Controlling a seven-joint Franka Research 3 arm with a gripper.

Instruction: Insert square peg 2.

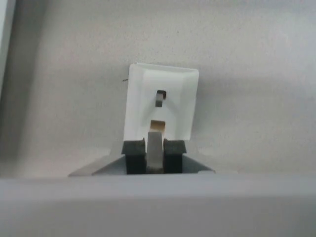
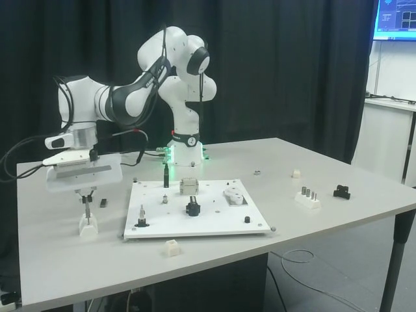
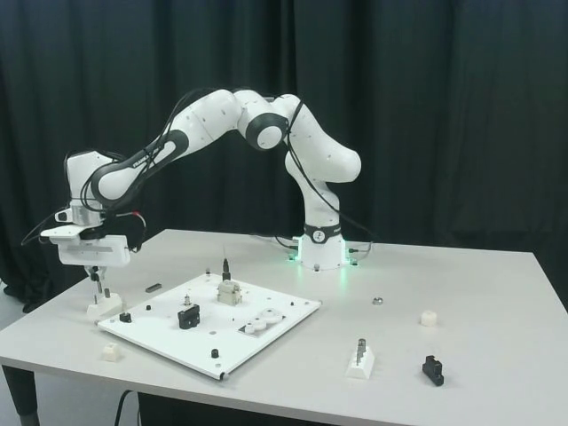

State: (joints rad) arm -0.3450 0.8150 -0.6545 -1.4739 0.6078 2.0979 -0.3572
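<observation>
At the table's far left stands a small white peg holder (image 1: 160, 101) (image 2: 88, 225) (image 3: 104, 307). My gripper (image 1: 154, 148) (image 2: 85, 197) (image 3: 93, 270) hangs right above it, shut on a grey square peg (image 1: 154, 150) (image 2: 85, 207). The peg points down, and its lower end sits just over an empty square slot (image 1: 157, 124) in the holder. A second grey peg (image 1: 160, 98) stands in the holder's other slot. The white assembly board (image 2: 214, 218) (image 3: 266, 333) lies beside the holder, toward the table's middle.
The board carries a black fixture (image 2: 192, 208), a grey block (image 2: 188, 186) and upright pins. A small black piece (image 2: 102, 203) lies by the holder. A white cube (image 2: 171, 247) sits in front of the board. To the right are a peg rack (image 2: 307, 197) and a black part (image 2: 341, 191).
</observation>
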